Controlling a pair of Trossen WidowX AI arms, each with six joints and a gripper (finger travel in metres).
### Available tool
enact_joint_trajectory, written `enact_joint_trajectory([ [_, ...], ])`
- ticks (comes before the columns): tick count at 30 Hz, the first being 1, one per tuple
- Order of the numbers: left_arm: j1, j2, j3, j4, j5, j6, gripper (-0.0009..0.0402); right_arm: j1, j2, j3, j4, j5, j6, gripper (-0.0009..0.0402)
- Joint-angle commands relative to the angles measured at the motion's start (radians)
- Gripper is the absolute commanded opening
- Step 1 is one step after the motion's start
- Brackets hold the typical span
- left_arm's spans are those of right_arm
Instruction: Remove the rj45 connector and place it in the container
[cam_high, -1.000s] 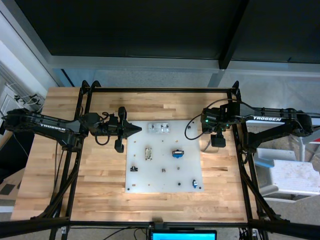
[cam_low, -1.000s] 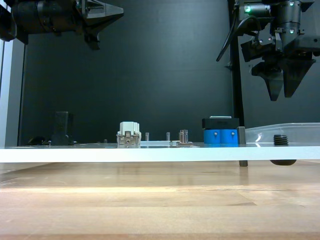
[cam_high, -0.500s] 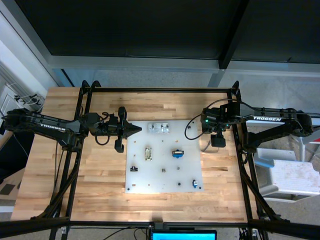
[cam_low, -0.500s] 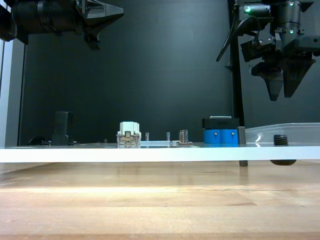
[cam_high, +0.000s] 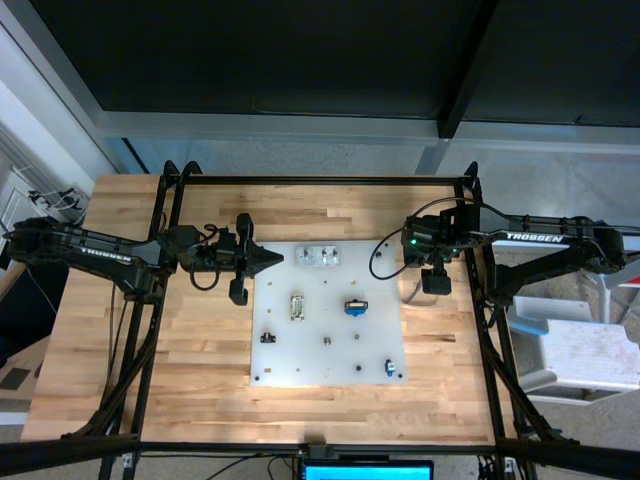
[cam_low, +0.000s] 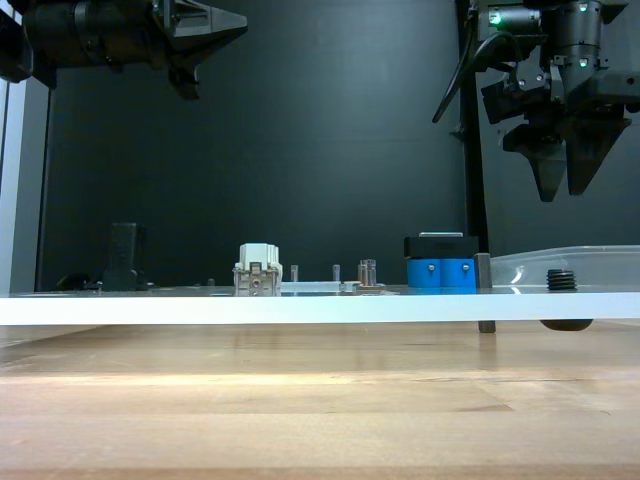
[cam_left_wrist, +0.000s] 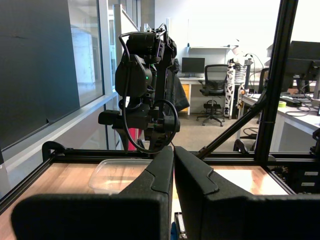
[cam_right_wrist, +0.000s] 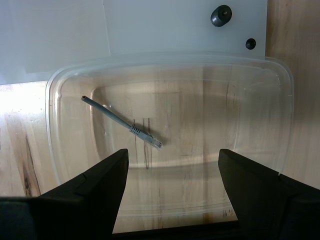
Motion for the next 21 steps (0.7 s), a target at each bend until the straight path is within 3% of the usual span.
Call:
enact_joint_trajectory([
  [1, 0.0, 0.0, 0.0, 0.0, 0.0, 0.0, 0.0001, 0.0, 0.0, 0.0, -0.001, 0.0, 0.001, 0.0252],
  [21, 0.0, 0.0, 0.0, 0.0, 0.0, 0.0, 0.0001, 0.0, 0.0, 0.0, -0.009, 0.0, 0.002, 0.0252],
])
